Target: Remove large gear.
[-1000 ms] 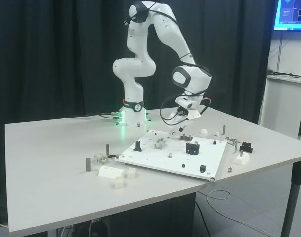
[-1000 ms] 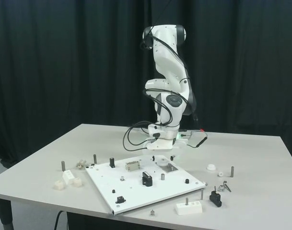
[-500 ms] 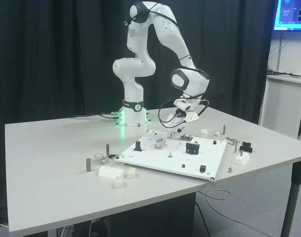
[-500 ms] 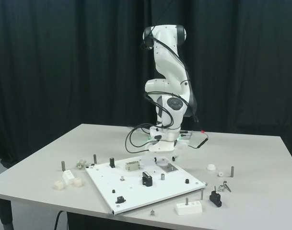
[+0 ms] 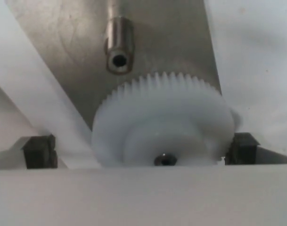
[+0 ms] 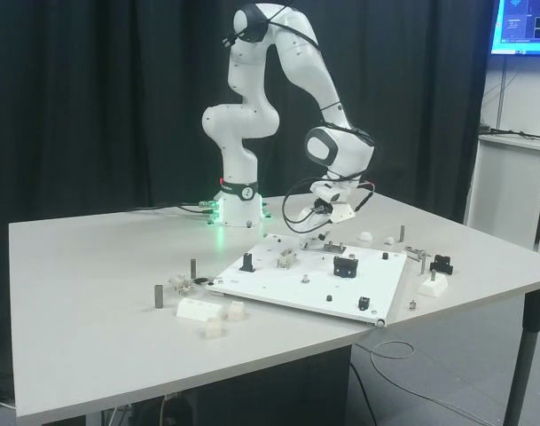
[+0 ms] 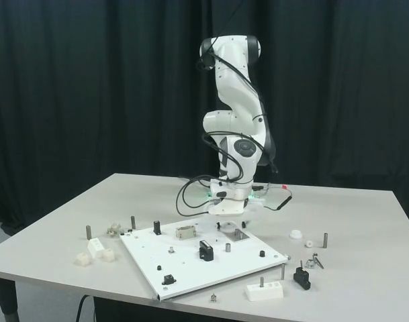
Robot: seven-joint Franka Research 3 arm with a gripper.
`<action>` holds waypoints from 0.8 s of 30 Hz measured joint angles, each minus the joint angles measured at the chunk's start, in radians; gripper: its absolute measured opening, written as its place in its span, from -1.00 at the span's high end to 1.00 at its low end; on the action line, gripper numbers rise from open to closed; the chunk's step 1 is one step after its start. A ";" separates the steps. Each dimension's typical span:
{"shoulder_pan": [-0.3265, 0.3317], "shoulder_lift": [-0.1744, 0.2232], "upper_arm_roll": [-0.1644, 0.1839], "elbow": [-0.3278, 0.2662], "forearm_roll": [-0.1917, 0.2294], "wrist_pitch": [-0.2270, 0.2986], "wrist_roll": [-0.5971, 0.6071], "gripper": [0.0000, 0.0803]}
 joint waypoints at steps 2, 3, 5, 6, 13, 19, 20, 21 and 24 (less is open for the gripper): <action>0.000 0.000 -0.003 0.000 -0.004 0.004 0.005 -0.99; 0.000 0.000 -0.006 0.000 -0.006 0.007 0.007 -0.99; -0.001 0.000 -0.013 0.000 -0.010 0.013 0.007 -0.73; -0.001 0.000 -0.017 0.001 -0.011 0.014 0.007 -0.73; 0.000 -0.001 -0.021 0.001 -0.010 0.013 0.004 -0.50; 0.000 -0.001 -0.020 0.001 -0.009 0.012 0.004 -0.50; 0.000 -0.001 -0.020 0.001 -0.009 0.012 0.004 -0.50; 0.000 -0.001 -0.020 0.001 -0.009 0.012 0.004 -0.50; 0.000 -0.001 -0.020 0.001 -0.009 0.011 0.004 -0.50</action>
